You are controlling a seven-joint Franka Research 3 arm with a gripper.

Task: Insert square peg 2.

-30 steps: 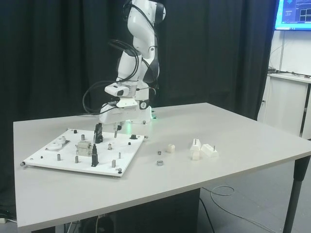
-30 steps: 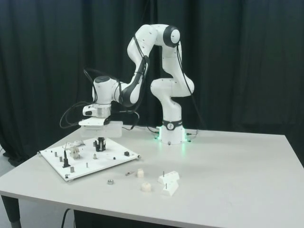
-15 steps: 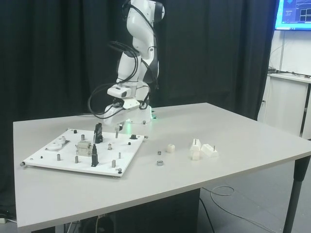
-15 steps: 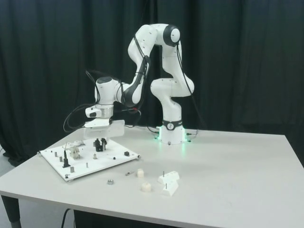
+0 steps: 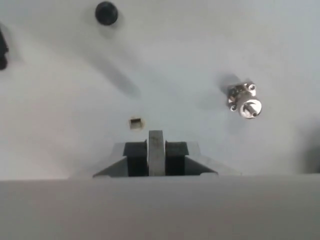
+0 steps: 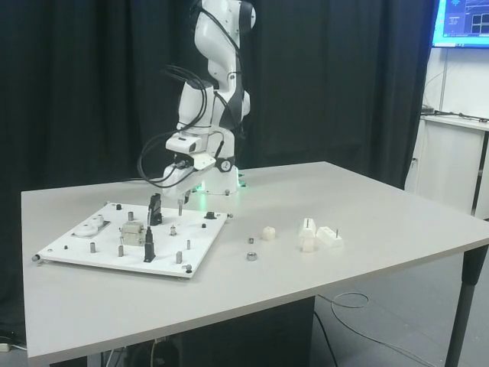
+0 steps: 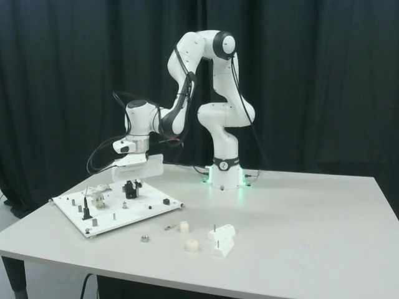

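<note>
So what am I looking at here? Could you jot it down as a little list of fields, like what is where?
robot: white arm bolted on the grey table
gripper: over the white board, shut on a grey peg
hole: small square opening in the board, just ahead of the peg tip
board contents: small upright posts and fixtures, black knob, metal fitting
off the board: white blocks and a nut on the table
peg state: not yet in the hole

Claw [image 5: 155,145] fingertips mostly hidden behind wrist housing.
</note>
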